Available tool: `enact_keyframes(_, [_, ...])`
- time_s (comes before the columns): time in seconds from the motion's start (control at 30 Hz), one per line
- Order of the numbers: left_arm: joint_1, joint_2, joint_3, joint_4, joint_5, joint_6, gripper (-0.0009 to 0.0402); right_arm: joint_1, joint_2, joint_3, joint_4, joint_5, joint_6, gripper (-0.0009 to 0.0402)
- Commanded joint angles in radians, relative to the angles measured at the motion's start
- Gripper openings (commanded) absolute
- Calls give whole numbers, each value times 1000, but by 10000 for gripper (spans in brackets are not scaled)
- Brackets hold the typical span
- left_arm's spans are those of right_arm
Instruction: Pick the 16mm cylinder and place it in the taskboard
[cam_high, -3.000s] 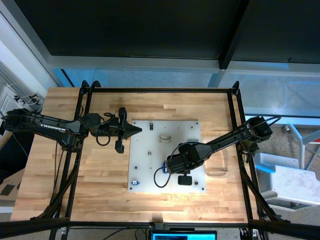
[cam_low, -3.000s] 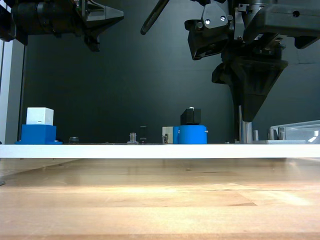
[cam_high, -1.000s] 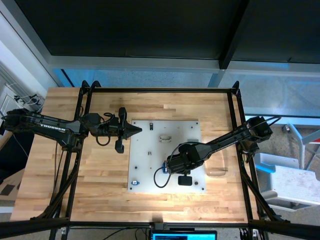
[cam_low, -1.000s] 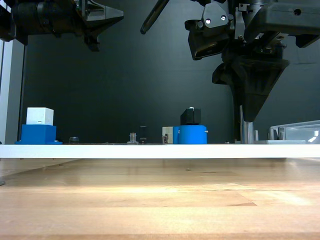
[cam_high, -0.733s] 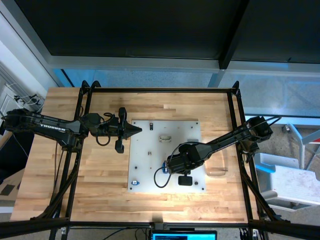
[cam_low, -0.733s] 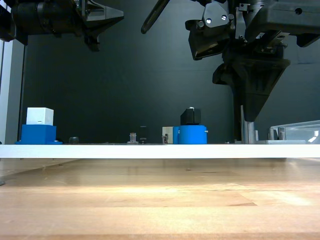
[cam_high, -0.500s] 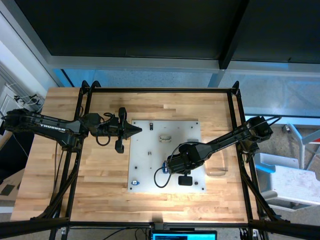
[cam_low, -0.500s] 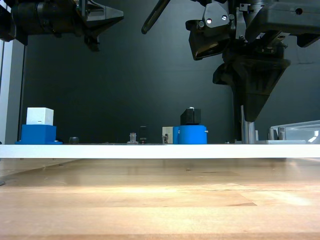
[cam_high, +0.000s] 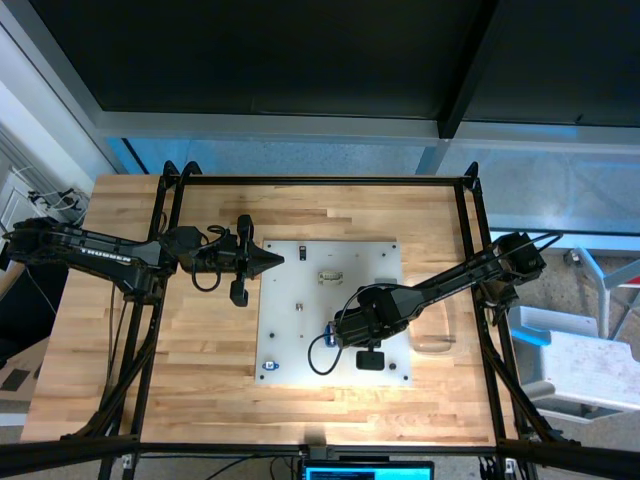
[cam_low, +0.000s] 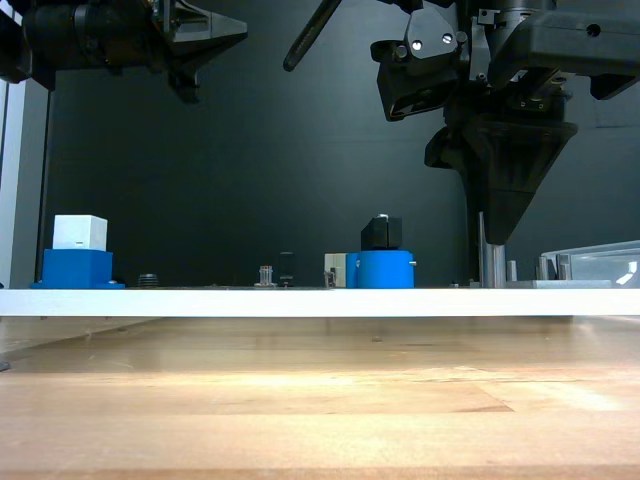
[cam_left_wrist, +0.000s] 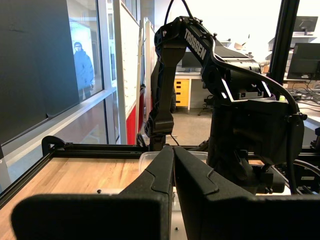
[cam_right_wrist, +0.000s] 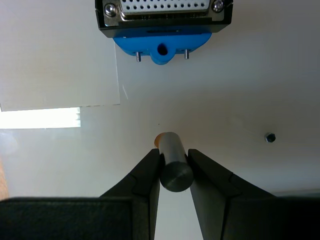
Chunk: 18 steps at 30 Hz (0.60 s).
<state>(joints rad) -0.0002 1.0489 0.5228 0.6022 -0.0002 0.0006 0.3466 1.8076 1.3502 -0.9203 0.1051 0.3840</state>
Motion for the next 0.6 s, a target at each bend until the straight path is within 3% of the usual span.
enact_keyframes(0.03, [0,0,0,0,0,0,0,0,2,0,3,-5,0,28])
enact_keyframes(0.17, [0,0,0,0,0,0,0,0,2,0,5,-21,-1,28])
enact_keyframes(0.6, [0,0,0,0,0,0,0,0,2,0,6,-19,-5,28])
